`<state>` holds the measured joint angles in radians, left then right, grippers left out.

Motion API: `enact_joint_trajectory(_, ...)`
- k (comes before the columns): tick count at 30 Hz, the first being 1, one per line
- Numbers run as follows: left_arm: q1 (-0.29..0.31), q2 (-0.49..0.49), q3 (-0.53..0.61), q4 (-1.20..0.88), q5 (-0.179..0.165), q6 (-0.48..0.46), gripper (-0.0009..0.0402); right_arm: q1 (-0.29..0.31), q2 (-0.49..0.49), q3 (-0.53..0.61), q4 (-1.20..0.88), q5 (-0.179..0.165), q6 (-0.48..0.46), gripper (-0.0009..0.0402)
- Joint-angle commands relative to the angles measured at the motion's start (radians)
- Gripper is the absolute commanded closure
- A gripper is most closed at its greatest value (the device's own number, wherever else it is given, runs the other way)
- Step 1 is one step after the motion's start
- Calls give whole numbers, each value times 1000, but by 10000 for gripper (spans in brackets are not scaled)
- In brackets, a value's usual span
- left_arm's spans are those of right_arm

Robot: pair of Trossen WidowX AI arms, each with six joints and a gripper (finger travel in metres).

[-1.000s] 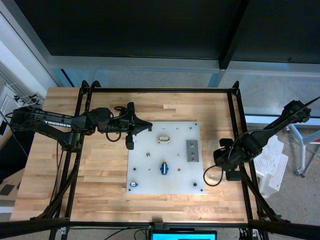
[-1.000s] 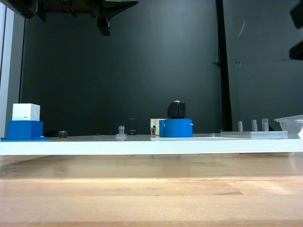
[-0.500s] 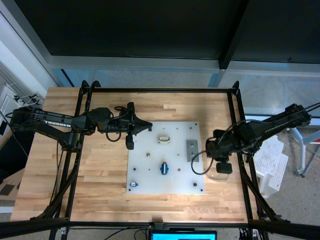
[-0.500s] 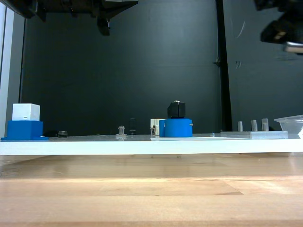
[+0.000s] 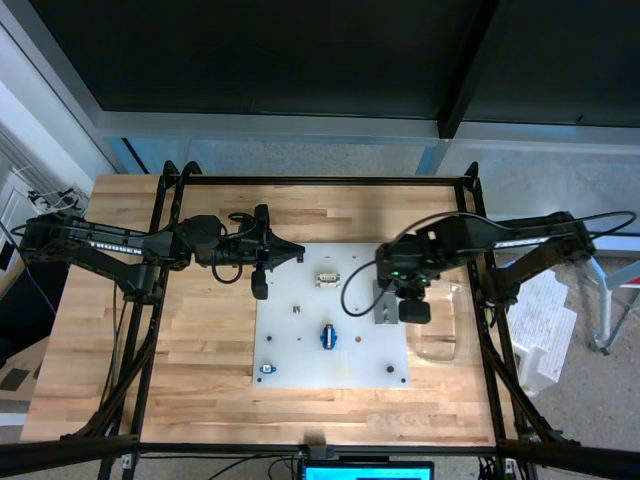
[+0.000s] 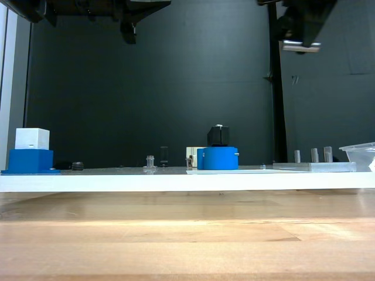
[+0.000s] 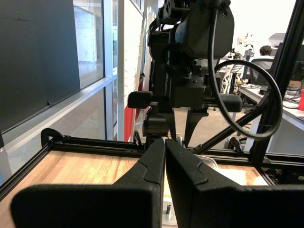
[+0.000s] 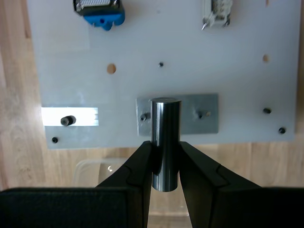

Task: Pick the 16mm cylinder and install on the taskboard

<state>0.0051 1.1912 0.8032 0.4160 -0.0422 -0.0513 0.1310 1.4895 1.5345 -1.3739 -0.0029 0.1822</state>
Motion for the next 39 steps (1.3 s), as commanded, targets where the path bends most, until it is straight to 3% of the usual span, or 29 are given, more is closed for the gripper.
enact_joint_trajectory(1, 0, 0, 0, 26, -1, 27, 393, -28, 60, 63, -21, 1, -22, 384)
enact_joint_trajectory(13, 0, 9, 0, 51, -3, 26, 393, -66, 207, 279, -78, 0, -42, 384)
enact_joint_trajectory(17, -1, 9, 0, 11, 42, -27, 393, -66, 254, 367, -108, 1, -50, 384)
enact_joint_trajectory(21, 0, 15, 0, -31, 42, -46, 385, -66, 290, 441, -133, 2, -50, 384)
enact_joint_trajectory(29, 0, 15, 0, -135, 39, -50, 332, -70, 338, 519, -136, 1, -50, 384)
enact_joint_trajectory(33, -1, 41, 0, -127, 77, -49, 297, -70, 373, 566, -138, 0, -60, 384)
enact_joint_trajectory(39, -1, 100, 10, -121, 81, -48, 242, -71, 430, 634, -138, 1, -67, 384)
